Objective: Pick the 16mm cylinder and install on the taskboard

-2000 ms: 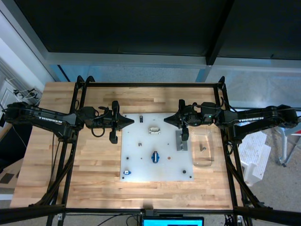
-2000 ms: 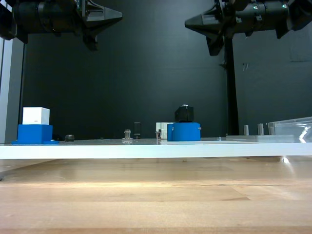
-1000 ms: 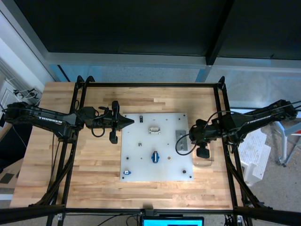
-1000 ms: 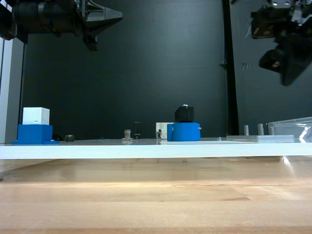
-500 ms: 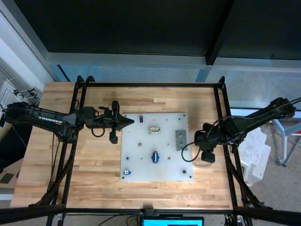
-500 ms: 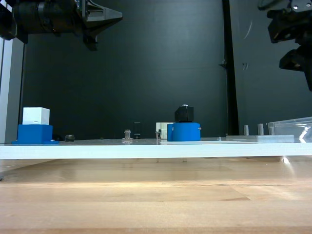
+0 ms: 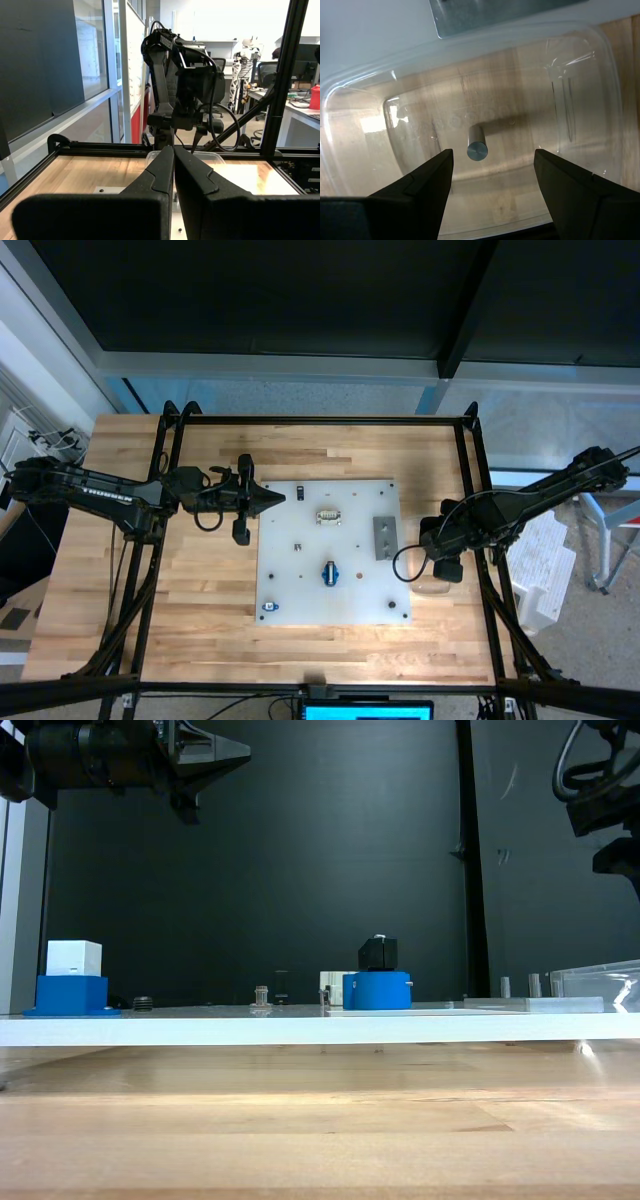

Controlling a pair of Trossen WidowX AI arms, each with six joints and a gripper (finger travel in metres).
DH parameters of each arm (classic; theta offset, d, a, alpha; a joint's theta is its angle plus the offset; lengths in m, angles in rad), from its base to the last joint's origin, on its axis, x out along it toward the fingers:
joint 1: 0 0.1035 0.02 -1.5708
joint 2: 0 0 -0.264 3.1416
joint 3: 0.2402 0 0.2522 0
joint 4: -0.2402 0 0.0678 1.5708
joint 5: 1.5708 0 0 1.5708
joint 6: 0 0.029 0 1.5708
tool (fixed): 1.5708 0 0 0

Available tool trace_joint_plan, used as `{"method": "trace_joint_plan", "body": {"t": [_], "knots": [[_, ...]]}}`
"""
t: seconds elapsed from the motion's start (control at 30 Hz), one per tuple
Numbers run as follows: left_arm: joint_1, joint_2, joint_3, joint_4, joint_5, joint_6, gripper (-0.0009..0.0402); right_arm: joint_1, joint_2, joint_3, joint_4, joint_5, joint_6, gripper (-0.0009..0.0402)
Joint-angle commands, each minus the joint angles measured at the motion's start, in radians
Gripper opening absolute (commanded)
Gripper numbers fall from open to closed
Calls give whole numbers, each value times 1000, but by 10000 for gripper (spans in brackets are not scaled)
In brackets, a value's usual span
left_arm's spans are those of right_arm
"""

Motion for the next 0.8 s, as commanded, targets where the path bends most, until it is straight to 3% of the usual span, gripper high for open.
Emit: {"method": "trace_joint_plan", "body": {"t": [0.03, 0.53, 0.8], "knots": [[0, 0, 0, 0, 0, 0, 0, 4, 1, -24, 30, 0, 0, 228], [0, 0, 0, 0, 0, 0, 0, 46, 1, -149, 166, 1, 27, 226], [0, 0, 0, 0, 0, 0, 0, 48, 1, -183, 213, 2, 27, 188]]}}
